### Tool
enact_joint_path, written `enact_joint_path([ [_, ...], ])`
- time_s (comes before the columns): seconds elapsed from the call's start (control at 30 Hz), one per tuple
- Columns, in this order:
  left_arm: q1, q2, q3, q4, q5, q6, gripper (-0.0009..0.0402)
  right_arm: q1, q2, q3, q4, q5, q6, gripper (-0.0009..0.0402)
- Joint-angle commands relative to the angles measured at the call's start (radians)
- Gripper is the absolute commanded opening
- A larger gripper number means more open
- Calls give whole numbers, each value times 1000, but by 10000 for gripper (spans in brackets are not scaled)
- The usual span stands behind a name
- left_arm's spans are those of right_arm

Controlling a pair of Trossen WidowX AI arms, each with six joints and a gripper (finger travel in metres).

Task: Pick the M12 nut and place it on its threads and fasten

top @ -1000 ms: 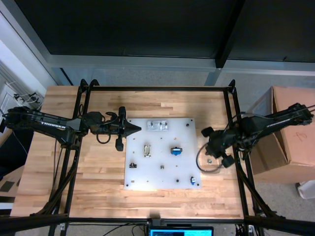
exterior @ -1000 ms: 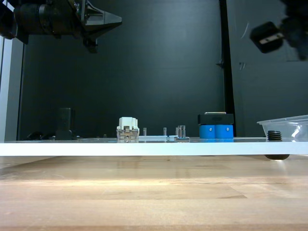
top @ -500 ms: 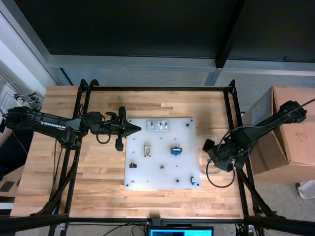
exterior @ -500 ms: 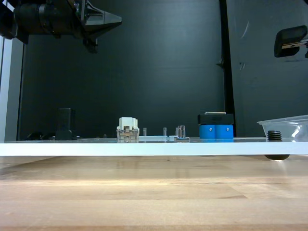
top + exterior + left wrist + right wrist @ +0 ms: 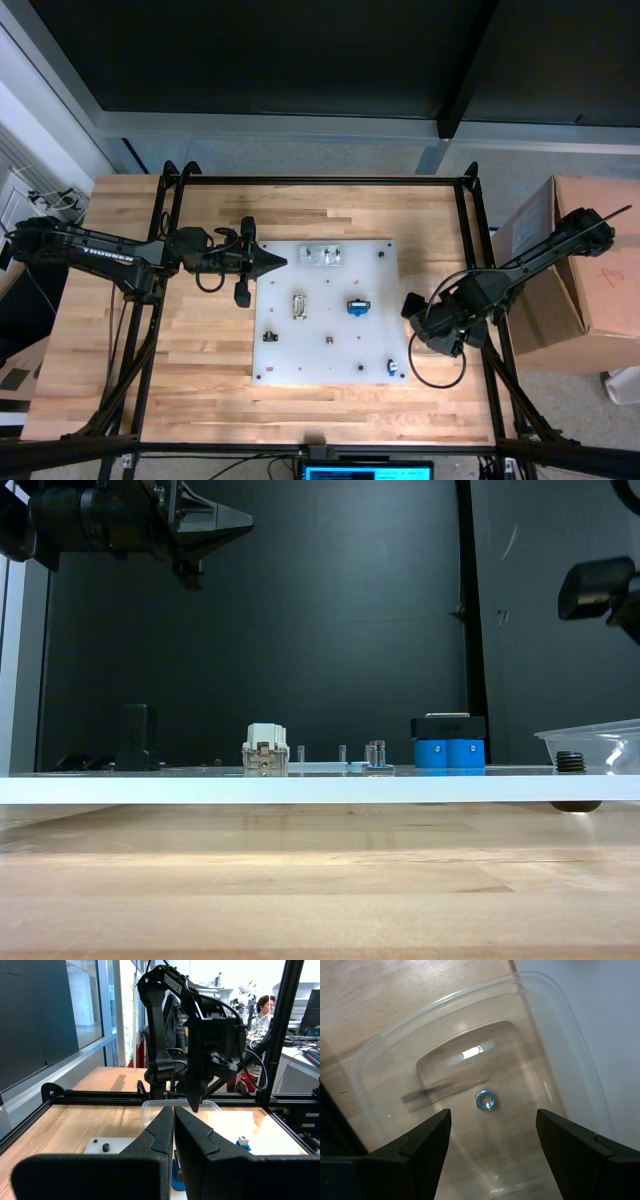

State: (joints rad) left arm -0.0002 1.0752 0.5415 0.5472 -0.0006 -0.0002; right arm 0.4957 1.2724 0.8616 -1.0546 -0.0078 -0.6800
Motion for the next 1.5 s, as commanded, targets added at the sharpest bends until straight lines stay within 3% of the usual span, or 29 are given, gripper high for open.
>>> enact_joint_path([
  [0.03,0,0,0,0,0,0,0,-1,21,-35,43,0,-10,246],
  [0.6,0,0,0,0,0,0,0,-26,85,-162,215,-21,-9,247],
  [1.1,0,0,0,0,0,0,0,-27,143,-189,290,-8,-10,245],
  [1.23,0,0,0,0,0,0,0,-27,143,-194,289,-11,-9,216],
  [1.5,0,0,0,0,0,0,0,-27,143,-194,290,-11,-9,107],
])
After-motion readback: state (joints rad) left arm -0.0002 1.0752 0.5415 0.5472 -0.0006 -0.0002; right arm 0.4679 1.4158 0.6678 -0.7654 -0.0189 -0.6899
